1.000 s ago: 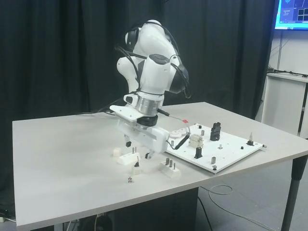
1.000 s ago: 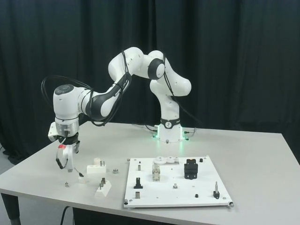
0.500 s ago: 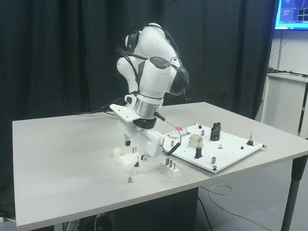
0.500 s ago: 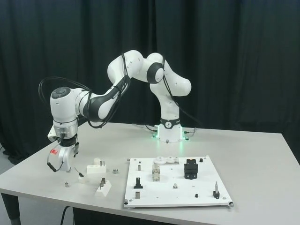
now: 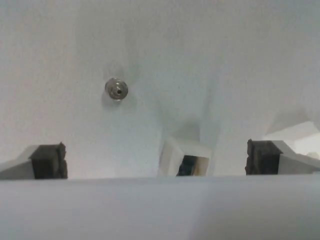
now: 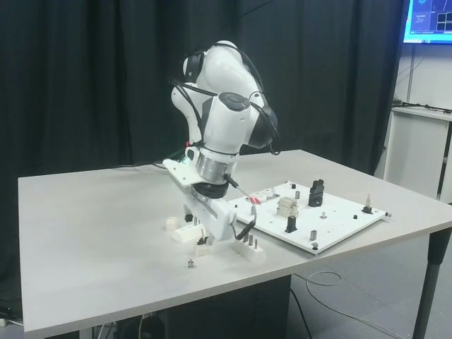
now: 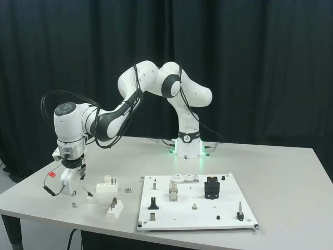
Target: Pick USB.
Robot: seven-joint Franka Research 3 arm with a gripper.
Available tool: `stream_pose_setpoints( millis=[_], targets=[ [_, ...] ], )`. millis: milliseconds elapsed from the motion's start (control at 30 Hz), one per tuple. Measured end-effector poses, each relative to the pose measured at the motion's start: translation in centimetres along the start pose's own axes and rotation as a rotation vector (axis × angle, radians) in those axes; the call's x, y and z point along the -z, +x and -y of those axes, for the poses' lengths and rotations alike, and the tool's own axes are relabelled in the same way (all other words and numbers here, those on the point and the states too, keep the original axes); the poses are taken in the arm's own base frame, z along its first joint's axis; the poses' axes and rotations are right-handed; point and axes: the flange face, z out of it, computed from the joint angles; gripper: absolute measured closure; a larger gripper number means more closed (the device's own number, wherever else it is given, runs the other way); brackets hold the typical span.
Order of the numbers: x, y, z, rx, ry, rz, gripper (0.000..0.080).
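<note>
The white arm (image 7: 125,104) bends from its base at the middle of the second room view down to the left side of the frame. The gripper (image 7: 70,191) hangs low over the grey desk (image 7: 291,177), close to the surface, at the lower left.

In the wrist view the two black fingertips (image 5: 49,161) stand wide apart, with nothing between them: the gripper is released. Between them, on the desk, stands a small white block (image 5: 184,157) with a dark opening on its top; this seems to be the USB part, but I cannot be sure of it. A small round metal piece (image 5: 116,89) lies on the desk apart from the block, in the upper left of the wrist frame.

In the second room view, a white holder (image 7: 106,186) stands just right of the gripper, and a second white holder (image 7: 114,209) stands below it, near the desk's front edge. A small metal piece (image 7: 74,204) lies just under the gripper in this frame. A white board (image 7: 229,219) with several small black and grey parts lies at the lower middle, well apart from the gripper.

In the first room view the gripper (image 6: 206,236) is at the middle of the frame, just above the white holders (image 6: 185,233), and the board (image 6: 346,215) is at the right.
</note>
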Motion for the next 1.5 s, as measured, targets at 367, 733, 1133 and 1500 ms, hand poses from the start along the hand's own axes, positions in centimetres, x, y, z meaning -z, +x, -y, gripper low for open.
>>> stream_pose_setpoints(
  millis=[367, 733, 1133, 1500],
  targets=[
    [-1.1, -0.4, -0.3, -0.035, -0.045, 0.019, 0.0003],
    [-2.6, -0.7, -0.5, -0.032, -0.08, 0.008, 0.0003],
    [-4.0, -1.1, -0.8, -0.026, -0.116, 0.01, 0.0003],
    [-4.3, -1.5, -0.9, -0.011, -0.132, 0.007, 0.0003]
  ],
)
